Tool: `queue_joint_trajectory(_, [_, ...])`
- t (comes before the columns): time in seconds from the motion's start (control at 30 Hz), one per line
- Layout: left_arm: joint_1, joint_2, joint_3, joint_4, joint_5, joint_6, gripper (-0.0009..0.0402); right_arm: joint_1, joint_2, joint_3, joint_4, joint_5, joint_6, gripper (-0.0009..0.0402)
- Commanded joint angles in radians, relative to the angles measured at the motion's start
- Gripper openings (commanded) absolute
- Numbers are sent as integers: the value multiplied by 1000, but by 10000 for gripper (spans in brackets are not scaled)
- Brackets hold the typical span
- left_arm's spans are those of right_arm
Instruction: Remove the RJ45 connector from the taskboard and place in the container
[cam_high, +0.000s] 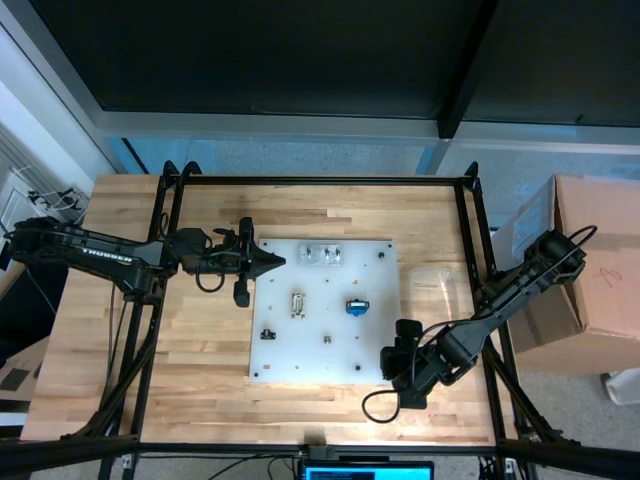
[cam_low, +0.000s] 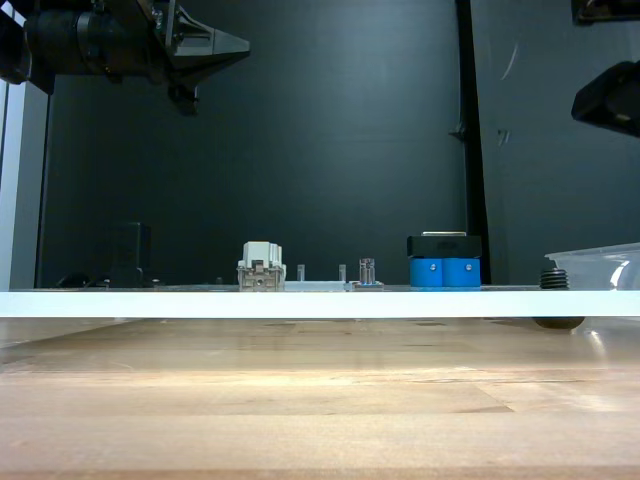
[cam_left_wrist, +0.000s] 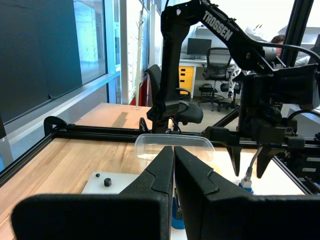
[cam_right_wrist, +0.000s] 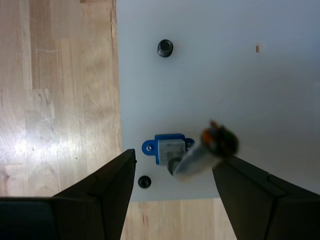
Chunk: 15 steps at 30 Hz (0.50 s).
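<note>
While both arms reach inward over it, the pale wooden table (cam_high: 120, 350) is shown carrying a square white task board (cam_high: 300, 350) at its centre. The black left arm (cam_high: 90, 250) is extended from the left edge, and the black right arm (cam_high: 520, 280) is bent in from the right. A clear plastic container (cam_high: 435, 285) is set on the table just beside the board's right edge.

The left gripper (cam_left_wrist: 173, 155) is held high over the board's left edge, pointing right, with its fingers pressed together. The right gripper (cam_left_wrist: 248, 167) is held above the right half of the board, pointing down, with its fingers spread wide.

Below the right gripper, and apart from it, the RJ45 connector (cam_right_wrist: 172, 150) is seen in its blue holder (cam_low: 445, 272) on the board. A short grey cable stub (cam_right_wrist: 200, 155) rises from the connector. Whether it is fully seated cannot be told.

A grey-white connector block (cam_high: 298, 305) is mounted to the left of the holder. A clear fitting (cam_high: 322, 255) is placed near the far edge. A small black screw head (cam_right_wrist: 165, 48) is fixed in the board.
</note>
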Motion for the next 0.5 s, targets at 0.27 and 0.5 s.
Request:
queue_joint_trajectory(0.27, [0, 0, 0, 0, 0, 0, 0, -2, -2, -19, 33, 0, -1, 140])
queue_joint_trajectory(0.5, [0, 0, 0, 0, 0, 0, 0, -4, -8, -20, 32, 0, -2, 84])
